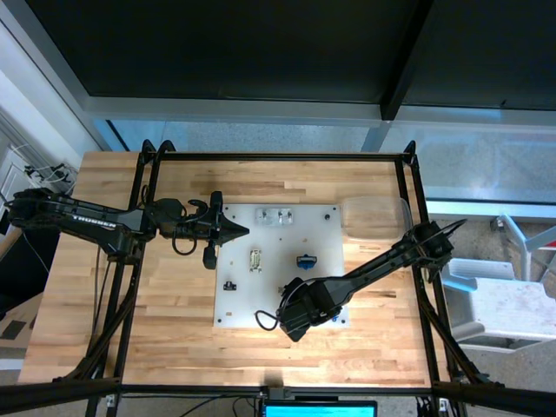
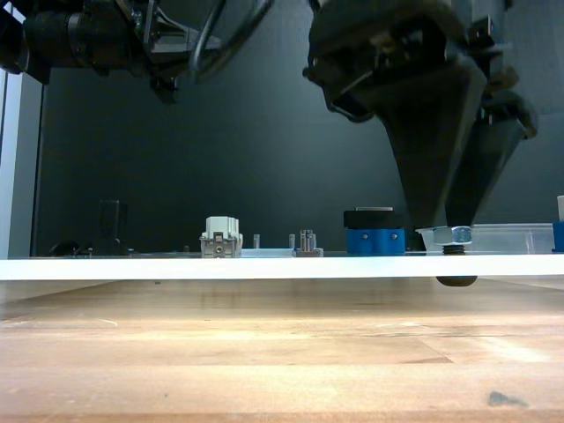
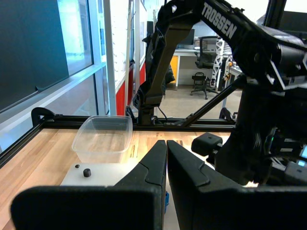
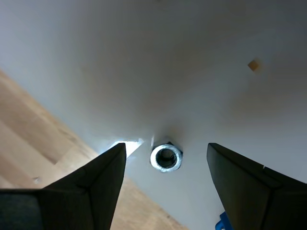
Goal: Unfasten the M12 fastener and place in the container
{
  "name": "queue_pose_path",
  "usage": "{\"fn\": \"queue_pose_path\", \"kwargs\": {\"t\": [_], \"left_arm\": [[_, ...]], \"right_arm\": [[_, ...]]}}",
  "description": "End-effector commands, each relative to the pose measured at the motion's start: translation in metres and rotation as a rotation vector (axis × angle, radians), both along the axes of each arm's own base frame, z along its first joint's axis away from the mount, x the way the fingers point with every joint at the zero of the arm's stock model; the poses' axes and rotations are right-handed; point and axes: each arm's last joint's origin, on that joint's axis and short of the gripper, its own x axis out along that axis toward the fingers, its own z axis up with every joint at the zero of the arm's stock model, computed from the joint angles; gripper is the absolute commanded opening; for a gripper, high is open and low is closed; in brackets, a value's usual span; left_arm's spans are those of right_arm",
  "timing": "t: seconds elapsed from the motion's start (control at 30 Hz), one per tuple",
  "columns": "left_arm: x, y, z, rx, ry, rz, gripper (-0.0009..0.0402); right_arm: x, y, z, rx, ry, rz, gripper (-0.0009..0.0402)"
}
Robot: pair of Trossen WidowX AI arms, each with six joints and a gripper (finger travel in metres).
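Over black stud (image 2: 454,250), right claw (image 4: 167,149) apart astride silver nut (image 4: 166,158); left claw (image 3: 166,142) together, board (image 1: 239,304) edge.

Silver nut (image 4: 166,158), white board (image 4: 192,72)

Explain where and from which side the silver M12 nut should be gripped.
Grip the M12 nut across two opposite outer sides, coming straight down: it sits bore-up on its stud. The right gripper hangs open astride it; the left gripper is parked shut at the left edge of the white board.
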Motion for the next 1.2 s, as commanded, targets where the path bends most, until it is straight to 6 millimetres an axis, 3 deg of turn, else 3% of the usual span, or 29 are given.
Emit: {"fn": "queue_pose_path", "kwargs": {"t": [0.03,0.4,0.87,1.2], "left_arm": [[0.0001,0.0,0.0001,0.0,0.0,0.0,0.0],[0.0001,0.0001,0.0,0.0,0.001,0.0,0.0],[0.0001,0.0001,0.0,0.0,0.0,0.0,0.0],[0.0001,0.0,0.0,0.0,0.0,0.0,0.0]], "right_arm": [[0.0009,0.0001,-0.0034,0.007,0.008,-0.002,0.0217],[0.0018,-0.0004,-0.0077,0.005,0.023,-0.011,0.016],[0.0023,-0.0001,-0.0077,0.008,0.018,-0.006,0.0052],[0.0032,0.0009,-0.008,0.009,0.012,0.187,0.0018]]}}
